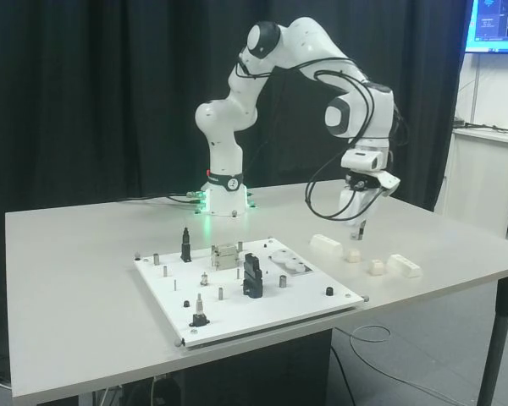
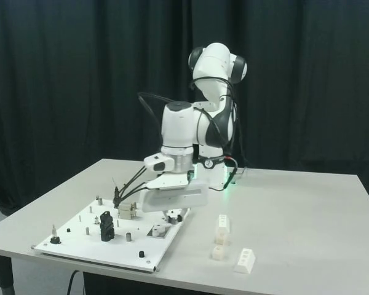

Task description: Insert bolt 4.

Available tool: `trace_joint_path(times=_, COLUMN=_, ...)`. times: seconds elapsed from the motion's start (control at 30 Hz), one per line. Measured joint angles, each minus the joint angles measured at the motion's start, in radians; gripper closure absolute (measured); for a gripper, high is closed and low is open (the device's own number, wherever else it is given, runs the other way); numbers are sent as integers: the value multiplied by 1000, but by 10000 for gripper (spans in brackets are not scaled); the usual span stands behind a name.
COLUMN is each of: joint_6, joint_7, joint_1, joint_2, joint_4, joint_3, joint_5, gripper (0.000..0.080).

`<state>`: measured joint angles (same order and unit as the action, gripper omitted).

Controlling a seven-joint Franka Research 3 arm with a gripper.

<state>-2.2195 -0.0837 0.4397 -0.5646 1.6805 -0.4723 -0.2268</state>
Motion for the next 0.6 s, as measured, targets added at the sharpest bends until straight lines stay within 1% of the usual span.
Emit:
trace_joint_path(times=0.17, joint_6=1, joint_7=52, joint_1=-49, joint_2=-15, joint_4=-30, joint_3=22, joint_5=-1, gripper=578)
trace_joint_path(times=0.33, joint_6=18, joint_7=108, joint_1=-100, joint_2=-40, joint_4=-72, joint_3=47, joint_5=-2, gripper=578)
trace_joint_path(times=0.6, joint_6=70, joint_7=212, joint_1=-170, joint_2=-93, joint_4=-158, joint_3=80, joint_5=-2, gripper=578)
